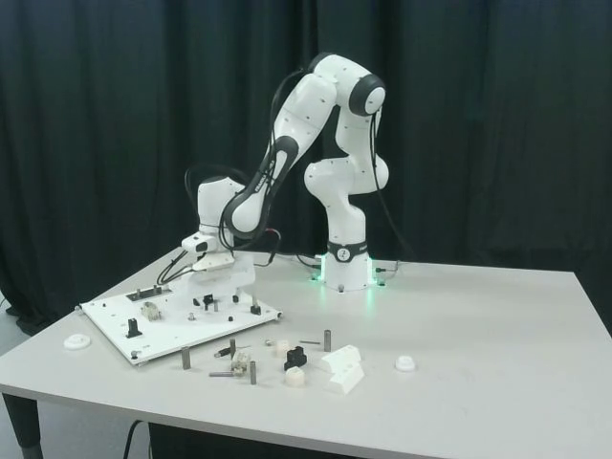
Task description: Remove square peg 2.
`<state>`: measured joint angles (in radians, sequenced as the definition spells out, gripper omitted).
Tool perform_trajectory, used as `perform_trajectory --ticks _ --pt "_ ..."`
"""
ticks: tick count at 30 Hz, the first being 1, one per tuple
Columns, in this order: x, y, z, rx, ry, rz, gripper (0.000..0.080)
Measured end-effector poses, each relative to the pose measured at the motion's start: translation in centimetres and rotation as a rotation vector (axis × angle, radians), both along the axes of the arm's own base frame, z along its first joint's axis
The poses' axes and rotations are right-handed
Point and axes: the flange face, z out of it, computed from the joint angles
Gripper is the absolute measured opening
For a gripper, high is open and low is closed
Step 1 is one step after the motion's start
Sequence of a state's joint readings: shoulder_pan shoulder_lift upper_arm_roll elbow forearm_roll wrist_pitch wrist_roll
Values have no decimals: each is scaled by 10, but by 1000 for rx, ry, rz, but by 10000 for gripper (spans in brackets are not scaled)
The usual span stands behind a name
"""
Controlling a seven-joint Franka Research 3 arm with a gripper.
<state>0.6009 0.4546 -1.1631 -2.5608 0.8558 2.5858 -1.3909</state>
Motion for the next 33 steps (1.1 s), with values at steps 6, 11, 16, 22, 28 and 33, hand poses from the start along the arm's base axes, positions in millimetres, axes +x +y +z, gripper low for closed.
perform_trajectory --ticks 6,11,16,22,28,33 --pt "5 4 7 1 51 -13 800" --pt "11 7 14 -10 82 -12 800" --pt "16 11 20 -24 89 -3 800" --pt "19 14 22 -28 89 0 800" --pt "19 14 22 -30 89 1 800" --pt "19 14 23 -35 87 1 800"
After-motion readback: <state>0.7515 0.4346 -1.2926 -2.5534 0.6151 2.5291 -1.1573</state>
